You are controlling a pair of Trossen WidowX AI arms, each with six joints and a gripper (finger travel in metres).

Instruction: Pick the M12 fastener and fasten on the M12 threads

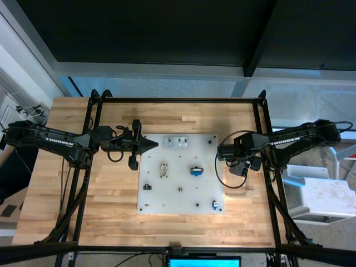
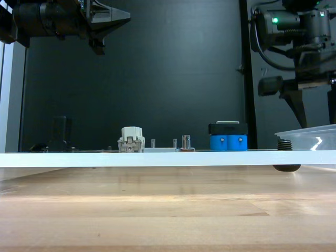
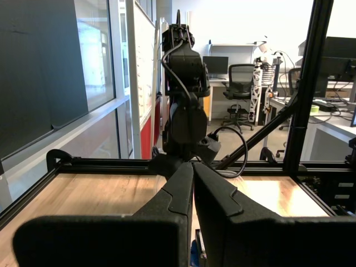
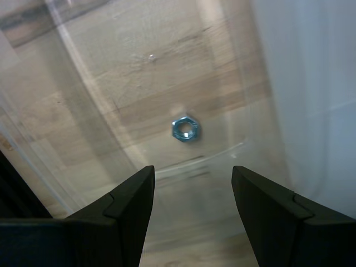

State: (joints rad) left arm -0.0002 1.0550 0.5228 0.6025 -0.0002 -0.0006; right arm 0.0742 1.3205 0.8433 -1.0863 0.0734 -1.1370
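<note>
Wooden surface [image 1: 100, 183] under a white board [image 1: 167, 194]: right tool [image 4: 192, 173] open above the nut [image 4: 185, 128] in its tray [image 2: 307, 137].
Pointing down, the right tool has its jaws spread wide and grips nothing. Just beyond its fingertips the small silver hex nut lies flat on the clear tray's floor, touching neither finger. That tray rests on the surface just off the board's 3 o'clock side. On the board toward 5 o'clock the black stud [image 2: 284, 143] stands with its ribs bare. Farther in are the blue blocks [image 2: 228, 142] and a silver post [image 2: 186, 142] near mid-board. Over the board's 10 o'clock edge the left tool [image 1: 150, 146] hovers high, fingers pressed together, empty, aimed toward 3 o'clock.
</note>
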